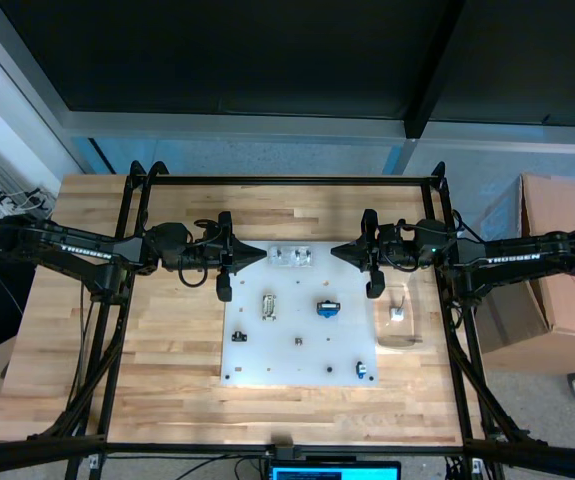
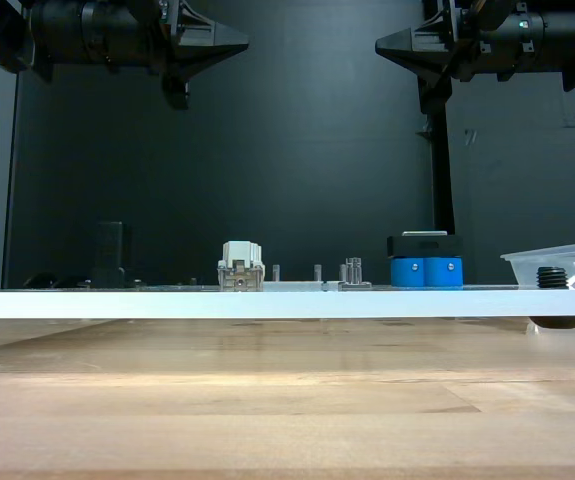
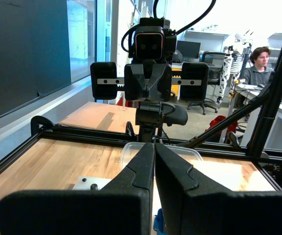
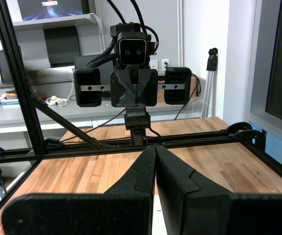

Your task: Pick the RJ45 connector and install on the taskboard

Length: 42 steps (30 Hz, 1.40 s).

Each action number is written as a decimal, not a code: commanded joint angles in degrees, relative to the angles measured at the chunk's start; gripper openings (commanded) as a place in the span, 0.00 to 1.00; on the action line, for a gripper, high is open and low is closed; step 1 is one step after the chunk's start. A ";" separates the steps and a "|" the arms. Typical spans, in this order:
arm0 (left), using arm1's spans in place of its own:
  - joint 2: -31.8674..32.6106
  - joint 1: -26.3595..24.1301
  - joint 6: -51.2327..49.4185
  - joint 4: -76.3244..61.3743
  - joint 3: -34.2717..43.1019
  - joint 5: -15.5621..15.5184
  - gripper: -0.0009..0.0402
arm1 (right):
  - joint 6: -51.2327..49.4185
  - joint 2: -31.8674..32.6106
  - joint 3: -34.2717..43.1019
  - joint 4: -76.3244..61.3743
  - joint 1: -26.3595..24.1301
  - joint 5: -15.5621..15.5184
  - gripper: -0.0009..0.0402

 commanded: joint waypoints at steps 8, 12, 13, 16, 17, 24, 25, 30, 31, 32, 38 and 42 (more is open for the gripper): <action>0.00 0.02 0.02 0.02 0.00 0.00 0.02 | 0.04 0.00 0.00 0.11 0.00 0.02 0.02; 0.00 0.02 0.02 0.02 0.00 0.00 0.02 | 0.68 0.11 0.00 0.04 0.04 -0.09 0.02; 0.00 0.00 0.02 0.00 0.00 0.00 0.02 | 0.66 0.11 0.00 -0.02 0.02 -0.17 0.02; -0.02 0.02 0.02 0.02 0.00 0.00 0.02 | 0.37 -0.13 0.55 -1.25 0.09 0.35 0.02; -0.02 0.00 0.02 0.00 0.00 0.00 0.02 | 0.24 -0.39 1.31 -3.48 0.20 1.42 0.02; 0.00 0.02 0.02 0.00 0.00 0.00 0.02 | -0.59 -1.86 8.07 -23.87 1.77 1.27 0.02; 0.00 0.00 0.02 0.02 0.00 0.00 0.02 | -0.61 -2.36 8.94 -27.15 2.01 1.25 0.02; -0.02 0.00 0.02 0.02 0.00 0.00 0.02 | -1.44 -5.05 12.94 -44.15 2.93 1.05 0.02; -0.02 0.02 0.02 0.00 0.00 0.00 0.02 | -1.51 -5.60 13.84 -47.56 3.08 1.05 0.02; 0.00 0.00 0.02 0.02 0.00 0.00 0.02 | -1.53 -6.10 14.67 -50.58 3.28 1.03 0.02; -0.02 0.00 0.02 0.02 0.00 0.00 0.02 | -2.58 -7.56 21.38 -71.58 3.80 1.07 0.02; -0.02 0.02 0.02 0.00 0.00 0.00 0.02 | -2.29 -7.52 26.14 -83.76 4.02 1.11 0.02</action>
